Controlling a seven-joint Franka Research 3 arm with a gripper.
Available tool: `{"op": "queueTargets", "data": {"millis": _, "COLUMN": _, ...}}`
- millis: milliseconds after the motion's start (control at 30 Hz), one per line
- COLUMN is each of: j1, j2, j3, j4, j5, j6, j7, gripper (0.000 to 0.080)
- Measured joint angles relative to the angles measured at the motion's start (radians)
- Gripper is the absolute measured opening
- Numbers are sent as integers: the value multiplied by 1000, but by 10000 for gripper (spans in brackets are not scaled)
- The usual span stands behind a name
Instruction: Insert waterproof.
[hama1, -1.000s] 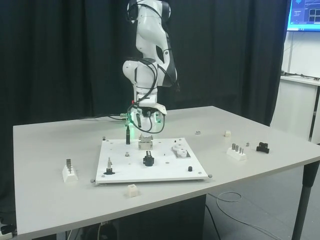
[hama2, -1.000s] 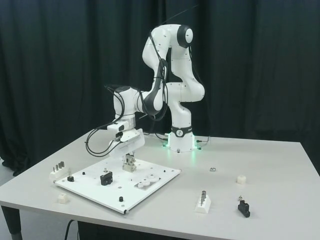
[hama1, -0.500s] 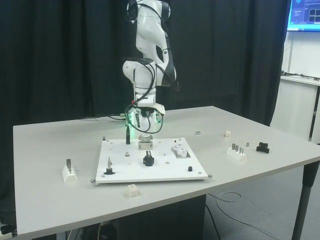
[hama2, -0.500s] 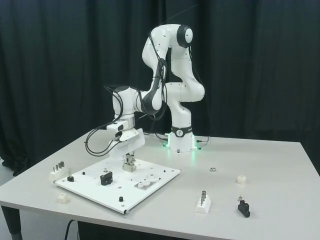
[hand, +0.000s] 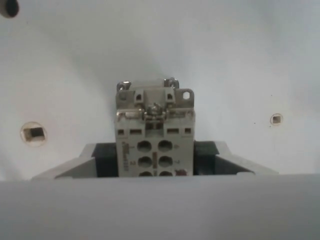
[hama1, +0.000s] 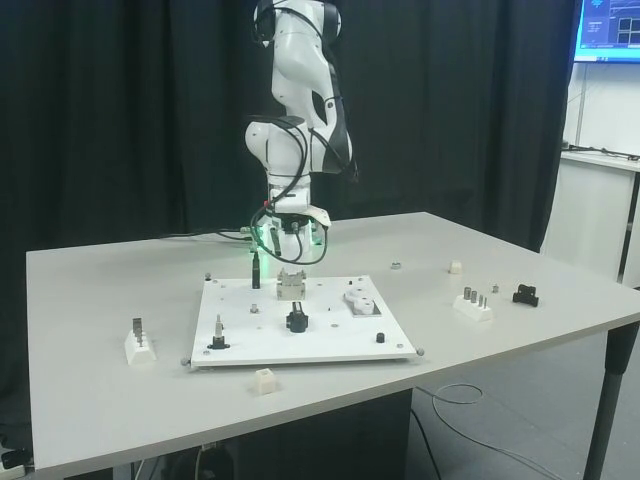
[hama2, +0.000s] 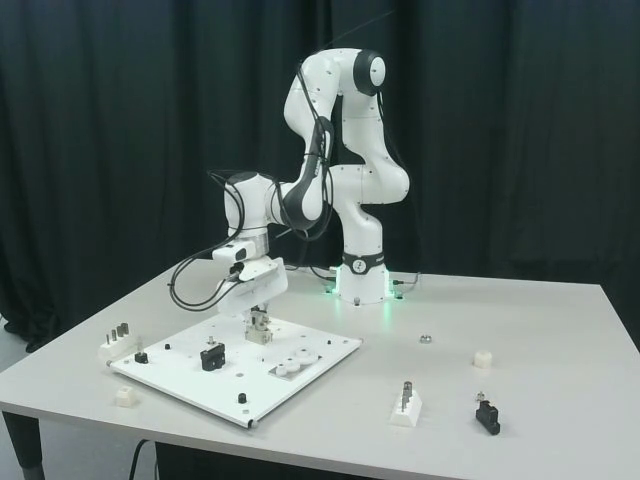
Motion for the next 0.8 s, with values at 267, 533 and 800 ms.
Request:
{"op": "queueTargets", "data": {"millis": 267, "j1": -1, "j2": 0, "j3": -5, "j4": -1, "j5": 8, "j6": 1, "j7": -12, "gripper": 310}}
{"op": "queueTargets", "data": {"millis": 533, "j1": -1, "j2": -3, "j3": -7, "j4": -3, "j5": 14, "j6": -1, "j7": -12, "gripper": 310}}
{"op": "queueTargets", "data": {"millis": 800, "j1": -2, "j2": -9, "j3": -10, "j4": -9, "j5": 16, "j6": -3, "j7": -12, "gripper": 310}}
